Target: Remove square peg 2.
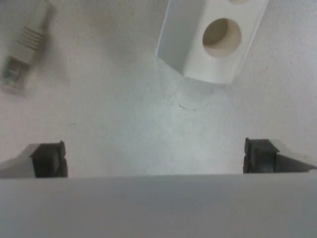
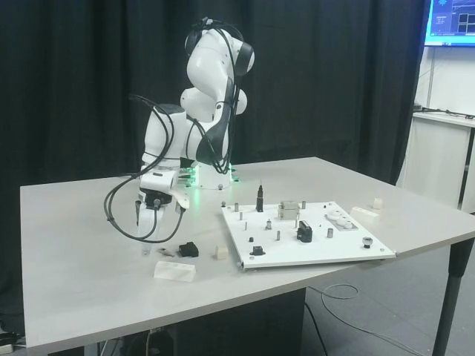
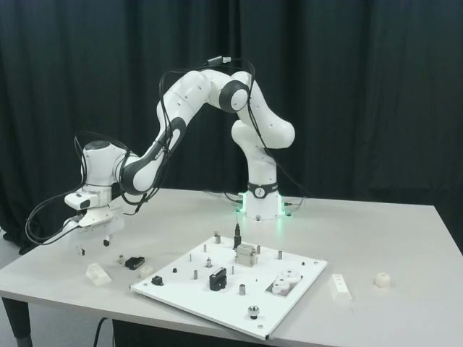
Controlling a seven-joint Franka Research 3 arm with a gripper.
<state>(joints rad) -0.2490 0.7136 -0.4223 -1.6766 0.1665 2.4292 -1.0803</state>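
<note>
Black curtains hang behind the grey table [image 2: 67, 245], which carries the white arm [image 3: 195, 94] bolted at its far side. Going left to right in the first room view, the gripper [image 2: 145, 215] hangs low above the table's left part, fingers spread wide with nothing between them; the wrist view shows both fingertips [image 1: 49, 159] far apart over bare tabletop. Just in front of the gripper lie a white block [image 2: 175, 271], a small black part [image 2: 188, 249] and a small white cube [image 2: 220, 252], all off the board. In the wrist view, the block [image 1: 213, 39] shows round holes, and a cable plug [image 1: 22, 49] lies near it. Next comes the white board [image 2: 312, 248], studded with small pegs and fixtures; which of them is square peg 2 cannot be told. Right of the board rest more small white pieces [image 2: 365, 213].
</note>
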